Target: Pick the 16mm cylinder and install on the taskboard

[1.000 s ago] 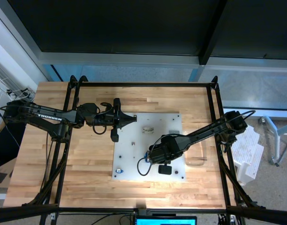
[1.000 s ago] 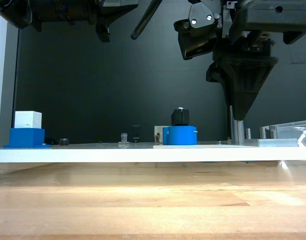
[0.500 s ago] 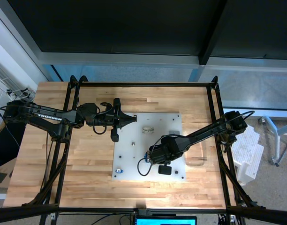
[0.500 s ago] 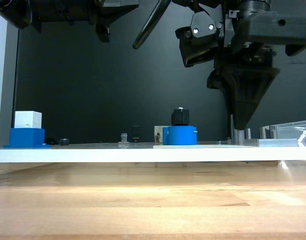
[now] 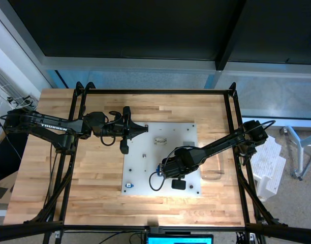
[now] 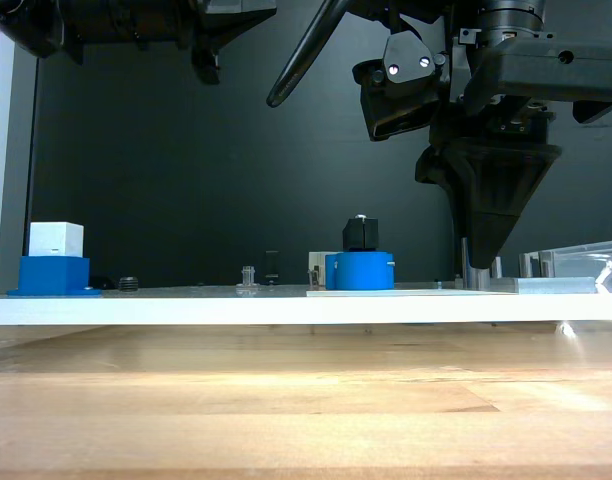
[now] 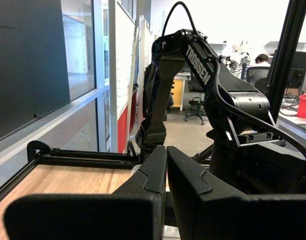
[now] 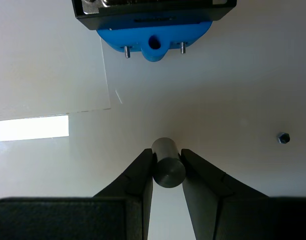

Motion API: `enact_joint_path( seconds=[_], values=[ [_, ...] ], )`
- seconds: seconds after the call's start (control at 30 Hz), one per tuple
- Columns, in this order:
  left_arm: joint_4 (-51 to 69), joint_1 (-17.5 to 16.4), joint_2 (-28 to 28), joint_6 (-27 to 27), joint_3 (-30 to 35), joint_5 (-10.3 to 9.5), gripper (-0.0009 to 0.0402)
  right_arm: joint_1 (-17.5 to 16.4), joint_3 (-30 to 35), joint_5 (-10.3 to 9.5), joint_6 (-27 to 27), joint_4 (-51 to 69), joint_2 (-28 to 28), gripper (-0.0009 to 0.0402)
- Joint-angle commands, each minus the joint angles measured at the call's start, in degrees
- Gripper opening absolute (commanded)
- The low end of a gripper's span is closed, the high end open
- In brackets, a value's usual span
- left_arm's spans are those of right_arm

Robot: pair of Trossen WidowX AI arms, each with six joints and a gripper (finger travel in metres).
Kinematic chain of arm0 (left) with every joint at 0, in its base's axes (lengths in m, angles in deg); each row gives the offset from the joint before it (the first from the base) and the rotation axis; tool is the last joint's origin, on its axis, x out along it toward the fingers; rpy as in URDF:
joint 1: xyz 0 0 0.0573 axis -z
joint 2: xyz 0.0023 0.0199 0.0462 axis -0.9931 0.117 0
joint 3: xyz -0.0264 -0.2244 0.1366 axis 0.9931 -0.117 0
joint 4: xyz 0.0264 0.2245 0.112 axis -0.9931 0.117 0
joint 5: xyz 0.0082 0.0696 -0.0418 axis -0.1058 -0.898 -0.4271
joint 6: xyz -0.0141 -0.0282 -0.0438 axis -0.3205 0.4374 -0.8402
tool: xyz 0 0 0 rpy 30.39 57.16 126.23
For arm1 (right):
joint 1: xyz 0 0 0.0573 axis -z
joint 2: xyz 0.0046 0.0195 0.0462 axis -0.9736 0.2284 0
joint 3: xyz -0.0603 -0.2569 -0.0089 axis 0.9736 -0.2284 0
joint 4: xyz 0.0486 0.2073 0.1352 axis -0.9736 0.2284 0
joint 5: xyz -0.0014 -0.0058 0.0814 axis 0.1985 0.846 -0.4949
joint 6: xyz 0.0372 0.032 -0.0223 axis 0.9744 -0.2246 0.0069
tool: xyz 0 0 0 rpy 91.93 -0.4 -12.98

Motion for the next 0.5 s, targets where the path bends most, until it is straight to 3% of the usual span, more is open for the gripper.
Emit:
enact_joint_path(
  seconds=[0.03,0.5],
  values=[
    [0.0,0.0,0.0,0.0,0.0,0.0,0.0001,0.0,0.0,0.04,0.0,-0.2,0.0,0.0029],
    [0.0,0.0,0.0,0.0,0.0,0.0,0.0001,-0.1,0.0,0.02,0.0,-0.4,-0.1,0.0155]
  ],
)
